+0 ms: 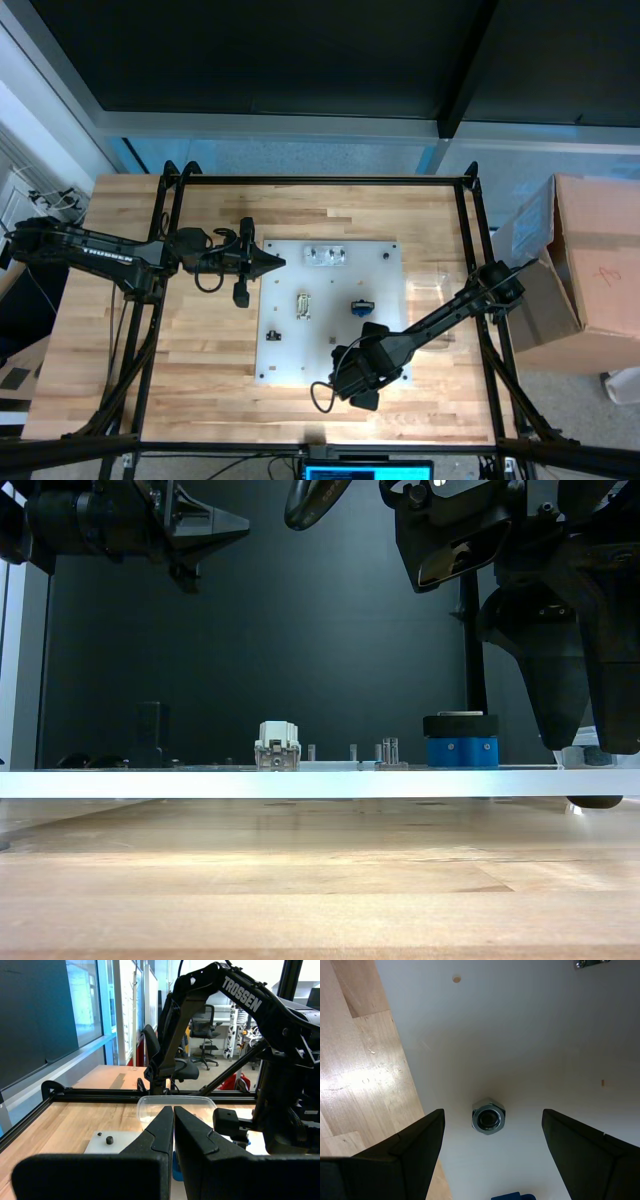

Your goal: Unfasten the M12 nut and place it in the container

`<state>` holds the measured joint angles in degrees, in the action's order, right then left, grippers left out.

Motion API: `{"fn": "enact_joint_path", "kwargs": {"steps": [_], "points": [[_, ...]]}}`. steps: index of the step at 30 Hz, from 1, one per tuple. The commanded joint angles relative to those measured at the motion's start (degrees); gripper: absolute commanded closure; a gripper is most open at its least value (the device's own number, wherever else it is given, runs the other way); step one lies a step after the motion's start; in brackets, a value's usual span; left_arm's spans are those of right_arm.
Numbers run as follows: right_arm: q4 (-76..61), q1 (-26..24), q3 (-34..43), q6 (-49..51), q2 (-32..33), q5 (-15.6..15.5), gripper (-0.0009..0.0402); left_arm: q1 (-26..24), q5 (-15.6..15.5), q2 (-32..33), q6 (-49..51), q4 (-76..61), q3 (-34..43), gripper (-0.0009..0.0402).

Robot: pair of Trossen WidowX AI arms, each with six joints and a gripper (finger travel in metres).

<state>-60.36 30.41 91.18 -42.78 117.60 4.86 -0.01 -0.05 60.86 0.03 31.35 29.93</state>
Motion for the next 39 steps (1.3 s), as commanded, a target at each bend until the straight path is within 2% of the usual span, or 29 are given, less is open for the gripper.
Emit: {"fn": "enact_joint_path", "kwargs": {"steps": [1, 19, 27, 31, 39], "points": [[0.07, 0.0, 0.02, -0.02, -0.07, 0.02, 0.0134, 0.0, 0.0, 0.0, 0.0, 0.0, 0.02, 0.0393], [1.2, -0.02, 0.0, -0.07, -0.04, 0.09, 0.0181, 0.02, 0.0, 0.0, 0.0, 0.0, 0.02, 0.0393], [3.32, -0.07, -0.74, -0.22, -0.04, 0.15, 0.0242, 0.02, 0.0, 0.0, 0.0, 0.0, 0.02, 0.0393], [3.52, -0.13, -0.74, -0.26, -0.04, 1.97, 0.0275, 0.0, 0.0, 0.0, 0.0, 0.02, 0.02, 0.0393], [3.98, -0.28, -0.74, -0.2, -0.04, 2.01, 0.0344, 0.02, 0.0, 0.0, 0.0, 0.0, 0.02, 0.0393]]}}
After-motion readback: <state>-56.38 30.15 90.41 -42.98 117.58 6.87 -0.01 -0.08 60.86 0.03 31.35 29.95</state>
